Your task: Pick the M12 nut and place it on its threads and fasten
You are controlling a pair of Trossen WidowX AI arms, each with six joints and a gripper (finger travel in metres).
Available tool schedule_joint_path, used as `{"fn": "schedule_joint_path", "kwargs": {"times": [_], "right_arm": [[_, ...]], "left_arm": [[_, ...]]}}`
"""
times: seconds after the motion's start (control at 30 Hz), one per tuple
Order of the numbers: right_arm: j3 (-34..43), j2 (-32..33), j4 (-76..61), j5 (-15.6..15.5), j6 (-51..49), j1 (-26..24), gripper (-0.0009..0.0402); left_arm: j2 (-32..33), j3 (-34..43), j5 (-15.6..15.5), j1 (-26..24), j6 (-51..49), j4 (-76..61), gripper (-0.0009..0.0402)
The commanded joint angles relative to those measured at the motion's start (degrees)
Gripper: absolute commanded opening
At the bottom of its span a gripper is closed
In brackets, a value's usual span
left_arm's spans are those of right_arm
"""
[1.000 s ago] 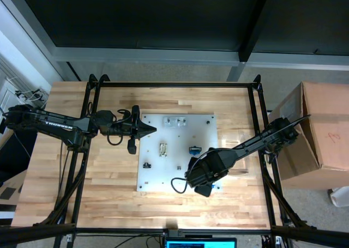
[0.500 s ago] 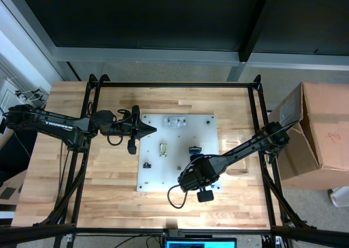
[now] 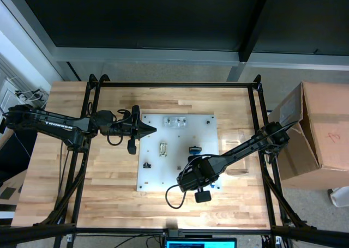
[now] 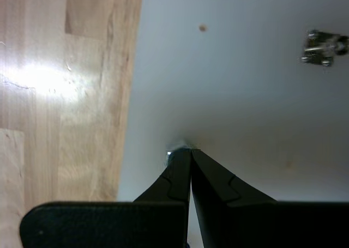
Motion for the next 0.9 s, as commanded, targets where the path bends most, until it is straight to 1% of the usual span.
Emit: {"fn": "schedule_joint_path", "kwargs": {"times": [0.03,0.9], "right_arm": [[-0.59,0.02,0.42,0.02,0.07,0.15,0.0],[-3.32,0.02,4.11,0.02,0.5,0.37,0.0]], "left_arm": [[0.02,0.0,0.0,0.0,0.02,0.02,0.0],[0.02,0.0,0.0,0.0,0.02,0.02,0.0]]}}
